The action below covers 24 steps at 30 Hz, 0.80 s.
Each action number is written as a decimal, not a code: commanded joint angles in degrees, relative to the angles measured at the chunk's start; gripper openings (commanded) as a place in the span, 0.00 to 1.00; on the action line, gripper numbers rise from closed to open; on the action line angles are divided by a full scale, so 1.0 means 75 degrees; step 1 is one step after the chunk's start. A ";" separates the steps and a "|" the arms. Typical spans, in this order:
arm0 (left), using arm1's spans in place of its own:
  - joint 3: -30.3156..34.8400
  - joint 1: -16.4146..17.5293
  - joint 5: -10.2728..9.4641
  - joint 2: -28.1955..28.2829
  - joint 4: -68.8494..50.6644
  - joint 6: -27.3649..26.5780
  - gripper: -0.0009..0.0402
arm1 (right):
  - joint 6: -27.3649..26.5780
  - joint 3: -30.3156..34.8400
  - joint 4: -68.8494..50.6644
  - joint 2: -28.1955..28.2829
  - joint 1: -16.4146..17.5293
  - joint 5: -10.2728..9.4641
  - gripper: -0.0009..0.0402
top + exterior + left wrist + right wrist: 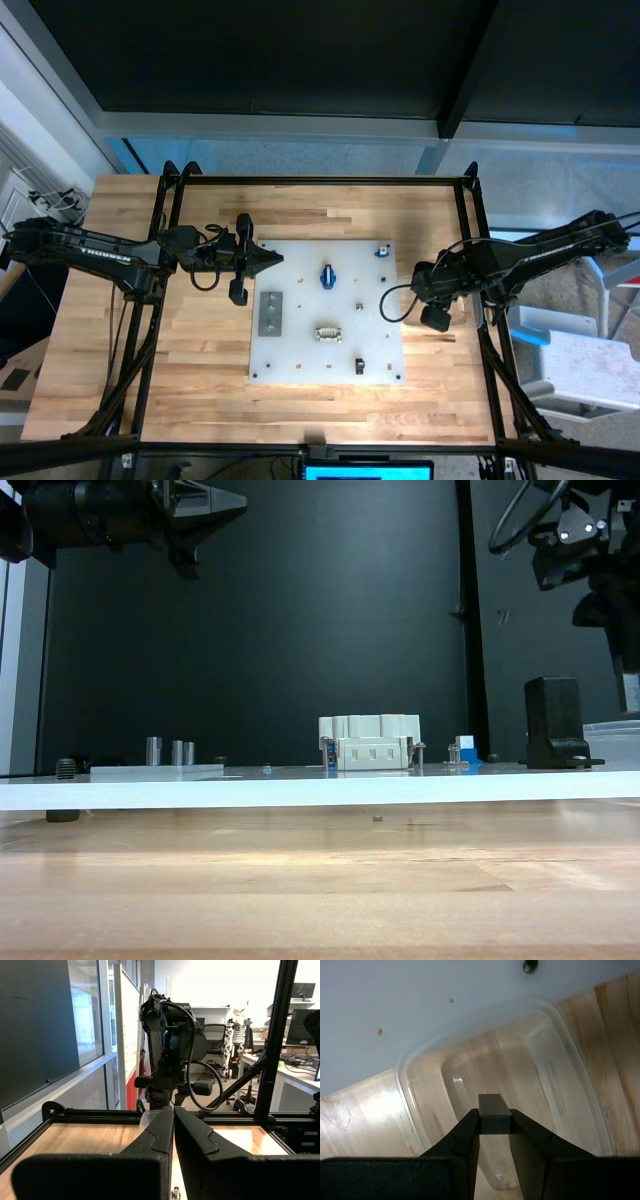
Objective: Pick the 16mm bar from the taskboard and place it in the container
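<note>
Metal first: the 16mm bar sits clamped between the fingers of the right gripper, hanging over the see-through container. The container lies on the desk just beside the white taskboard. At the board's left edge the left gripper hovers, fingers pressed together on nothing. White lettering on the left arm reads TROSSEN.

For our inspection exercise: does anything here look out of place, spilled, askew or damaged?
Nothing stands out. The right gripper holds the 16mm bar squarely above the container; the left gripper hangs shut over the left edge of the taskboard.
</note>
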 commanded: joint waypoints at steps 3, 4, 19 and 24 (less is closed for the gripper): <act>0.0000 0.0000 0.0000 0.0003 0.0000 0.0000 0.02 | 0.0160 -0.0221 -0.0146 -0.0221 -0.0096 -0.0035 0.07; 0.0000 0.0003 0.0000 0.0003 0.0000 0.0000 0.02 | 0.0187 -0.0221 -0.0207 -0.0248 -0.0108 -0.0032 0.07; 0.0000 0.0000 0.0000 0.0003 0.0000 0.0000 0.02 | 0.0323 -0.0221 -0.0361 -0.0289 -0.0201 -0.0035 0.07; 0.0000 0.0000 0.0000 0.0003 0.0003 0.0000 0.02 | 0.0353 -0.0221 -0.0358 -0.0286 -0.0201 -0.0023 0.10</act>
